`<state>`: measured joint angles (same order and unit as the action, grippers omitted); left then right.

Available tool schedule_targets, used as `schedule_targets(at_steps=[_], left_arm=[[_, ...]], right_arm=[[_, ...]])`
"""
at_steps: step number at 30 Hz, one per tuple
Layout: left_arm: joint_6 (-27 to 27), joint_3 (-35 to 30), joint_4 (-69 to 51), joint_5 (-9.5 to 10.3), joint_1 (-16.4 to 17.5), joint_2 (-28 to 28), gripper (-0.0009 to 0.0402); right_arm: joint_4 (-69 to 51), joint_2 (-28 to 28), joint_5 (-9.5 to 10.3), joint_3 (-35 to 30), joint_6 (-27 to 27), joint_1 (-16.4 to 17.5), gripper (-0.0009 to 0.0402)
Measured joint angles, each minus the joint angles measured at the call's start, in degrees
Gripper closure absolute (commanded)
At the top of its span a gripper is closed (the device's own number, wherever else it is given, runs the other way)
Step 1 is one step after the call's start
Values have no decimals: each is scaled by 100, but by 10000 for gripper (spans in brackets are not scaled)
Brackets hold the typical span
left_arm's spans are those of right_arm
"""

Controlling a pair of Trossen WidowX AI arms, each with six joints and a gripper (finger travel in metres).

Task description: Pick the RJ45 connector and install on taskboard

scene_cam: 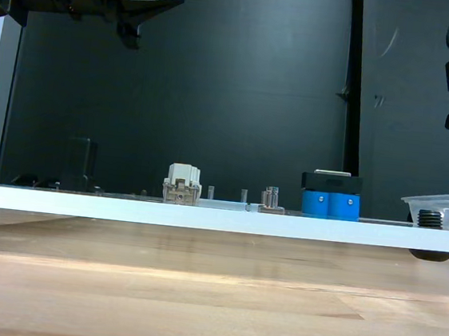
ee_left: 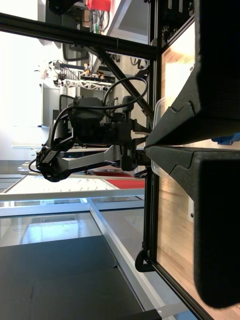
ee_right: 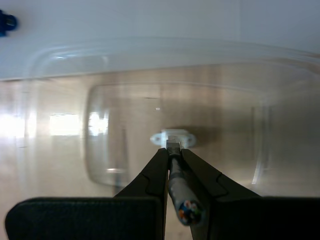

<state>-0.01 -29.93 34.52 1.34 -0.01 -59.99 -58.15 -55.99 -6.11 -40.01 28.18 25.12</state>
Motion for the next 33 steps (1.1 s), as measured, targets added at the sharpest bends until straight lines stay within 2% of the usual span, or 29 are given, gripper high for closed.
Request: schedule_targets(at_steps=[2, 5, 18, 27, 33], left_arm=[[0, 0, 0, 0, 0, 0, 393], [-2, 0, 0, 0, 0, 0, 393], [0, 0, 0, 0, 0, 0, 393], [0, 0, 0, -2, 0, 0, 393], [0, 0, 0, -2, 0, 0, 393]], right_arm=[[-33, 0, 120, -107, 28, 0, 393], [-186, -4, 179, -304, 155, 9, 393], [-1045, -203, 166, -1217, 264, 186, 393], [-708, -1187, 164, -1849, 319, 590, 393], [-398, -1915, 118, -2238, 608, 800, 393]])
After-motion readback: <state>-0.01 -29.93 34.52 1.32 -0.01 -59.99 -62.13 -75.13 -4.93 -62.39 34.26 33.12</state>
